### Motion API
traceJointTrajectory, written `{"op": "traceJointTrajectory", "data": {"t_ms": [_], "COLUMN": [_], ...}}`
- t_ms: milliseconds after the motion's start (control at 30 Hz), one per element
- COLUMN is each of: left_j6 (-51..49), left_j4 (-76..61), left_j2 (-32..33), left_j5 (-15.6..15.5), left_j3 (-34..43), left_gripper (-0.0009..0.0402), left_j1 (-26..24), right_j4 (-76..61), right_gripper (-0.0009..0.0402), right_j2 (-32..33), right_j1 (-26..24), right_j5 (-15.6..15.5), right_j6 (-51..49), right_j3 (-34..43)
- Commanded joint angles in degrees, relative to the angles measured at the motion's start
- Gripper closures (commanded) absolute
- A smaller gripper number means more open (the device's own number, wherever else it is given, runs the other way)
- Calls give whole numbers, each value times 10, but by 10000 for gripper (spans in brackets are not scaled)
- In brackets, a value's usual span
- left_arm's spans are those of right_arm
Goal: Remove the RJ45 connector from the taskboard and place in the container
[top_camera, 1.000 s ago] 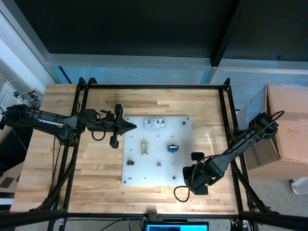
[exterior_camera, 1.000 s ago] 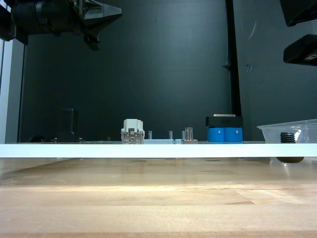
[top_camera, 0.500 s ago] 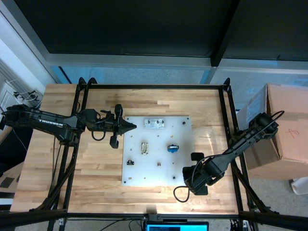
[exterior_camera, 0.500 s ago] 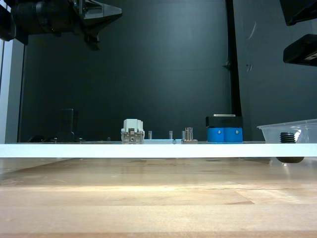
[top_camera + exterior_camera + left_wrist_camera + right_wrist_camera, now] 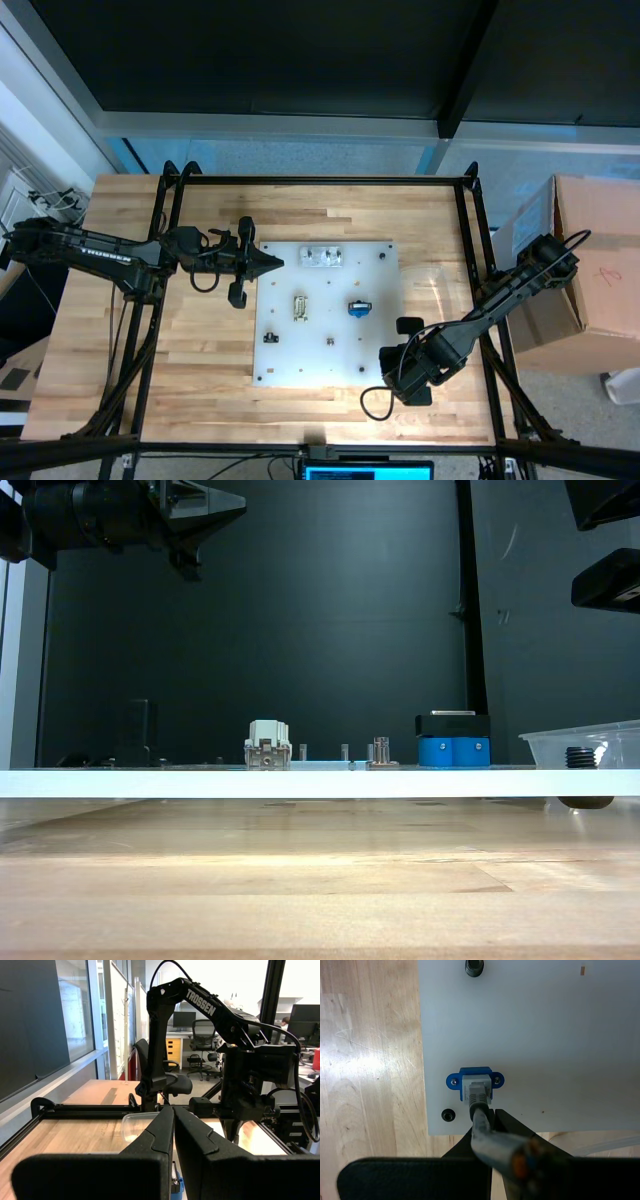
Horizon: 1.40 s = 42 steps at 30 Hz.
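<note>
Nothing has moved since the earlier frames. At the left edge of the white task board (image 5: 300,355) the left hand (image 5: 277,263) hangs closed. By the board's near right corner the right hand (image 5: 485,1116) grips the cable of the grey RJ45 connector (image 5: 479,1091), which sits in its blue seat (image 5: 452,1081), long axis along the fingers (image 5: 520,1132), plug end into the board, frayed end toward the wrist.

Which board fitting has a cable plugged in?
The blue mount at the board corner, RJ45 connector plugged in, its cable held by the right gripper; other fittings show none. Left gripper hangs over the board's left edge.
</note>
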Motion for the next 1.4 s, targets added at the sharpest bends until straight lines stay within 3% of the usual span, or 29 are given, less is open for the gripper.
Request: {"op": "traceJointTrajectory", "data": {"t_ms": [33,600,700,1133,1400], "left_j6": [0,0,0,0,0], "left_j4": [0,0,0,0,0], "left_j2": [0,0,0,0,0], "left_j5": [0,0,0,0,0], "left_j3": [0,0,0,0,0], "left_gripper": [393,393,393,393,393], "left_j1": [0,0,0,0,0], "right_j4": [0,25,25,29,29], "right_gripper": [393,388,360,170,143], "right_j2": [0,-3,-3,-2,-3], "right_j1": [0,0,0,0,0], "right_j5": [0,2,2,2,0], "right_j6": [1,36,42,55,58], "right_j3": [1,1,1,3,4]}}
